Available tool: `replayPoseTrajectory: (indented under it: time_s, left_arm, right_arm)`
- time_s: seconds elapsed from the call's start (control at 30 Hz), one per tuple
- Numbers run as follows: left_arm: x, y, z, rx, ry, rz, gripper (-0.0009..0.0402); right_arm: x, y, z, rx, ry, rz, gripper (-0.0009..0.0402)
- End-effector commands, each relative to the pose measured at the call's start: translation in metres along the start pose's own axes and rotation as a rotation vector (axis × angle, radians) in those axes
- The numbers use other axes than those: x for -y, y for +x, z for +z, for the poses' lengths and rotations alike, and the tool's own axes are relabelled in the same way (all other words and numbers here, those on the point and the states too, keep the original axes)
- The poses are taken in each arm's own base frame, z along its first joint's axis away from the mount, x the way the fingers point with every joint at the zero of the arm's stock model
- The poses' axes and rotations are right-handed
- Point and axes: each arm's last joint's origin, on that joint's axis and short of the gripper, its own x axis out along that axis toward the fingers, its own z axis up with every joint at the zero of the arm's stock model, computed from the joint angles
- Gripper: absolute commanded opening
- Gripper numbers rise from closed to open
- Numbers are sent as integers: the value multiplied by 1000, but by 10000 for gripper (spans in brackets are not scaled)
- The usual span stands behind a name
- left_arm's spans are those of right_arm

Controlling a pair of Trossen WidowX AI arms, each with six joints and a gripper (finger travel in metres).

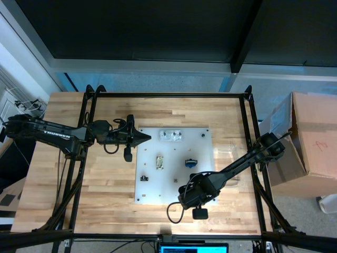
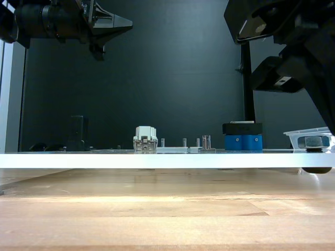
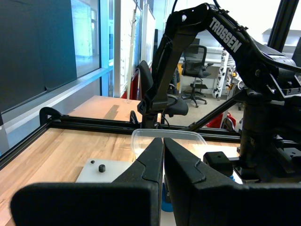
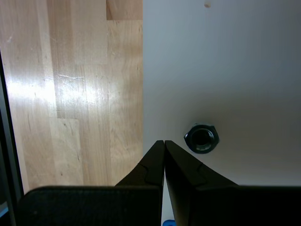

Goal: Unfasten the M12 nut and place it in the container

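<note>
Silver-grey and six-sided, the M12 nut [image 4: 201, 138] sits on the white board [image 1: 169, 180] with its dark bore facing up. It is held by nothing. From straight above, the right wrist view does not show whether it is threaded on its stud or lying loose on the board.

The right end effector [image 4: 164, 141] points down at the board just beside the nut. Its two black fingers are pressed flat together and pinch nothing, and their tips are apart from the nut's nearest flat. In the high view the right arm reaches in from the right edge of the tabletop [image 1: 105, 179], and its end effector [image 1: 185, 198] is over the near right part of the board, hiding the spot beneath it.

The clear container [image 1: 229, 153] stands off the board's right edge, and the high view shows no nut inside it. In the low view a small grey shape [image 2: 314, 141] appears at board height, in line with the container [image 2: 309, 134]. That view does not show whether it is in front of the container or inside it.

The left end effector [image 1: 149, 138] is over the board's far left edge and raised well above it, as the low view [image 2: 130, 22] shows. Its fingers [image 3: 155, 155] are closed against each other with nothing between them.

A blue part [image 1: 190, 163] and a white connector [image 1: 159, 162] stand mid-board, and a cardboard box [image 1: 310, 142] is beyond the right side of the tabletop.
</note>
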Motion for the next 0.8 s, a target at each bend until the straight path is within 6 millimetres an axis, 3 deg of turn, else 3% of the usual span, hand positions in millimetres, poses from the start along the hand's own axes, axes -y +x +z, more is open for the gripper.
replayPoseTrajectory:
  time_s: [0.03,0.8]
  left_arm:
    - [0,0,0,0,0,0,0]
    - [0,0,0,0,0,0,0]
  right_arm:
    - [2,2,-2,-10,4,-8,0]
    - [5,3,-3,4,15,-69,0]
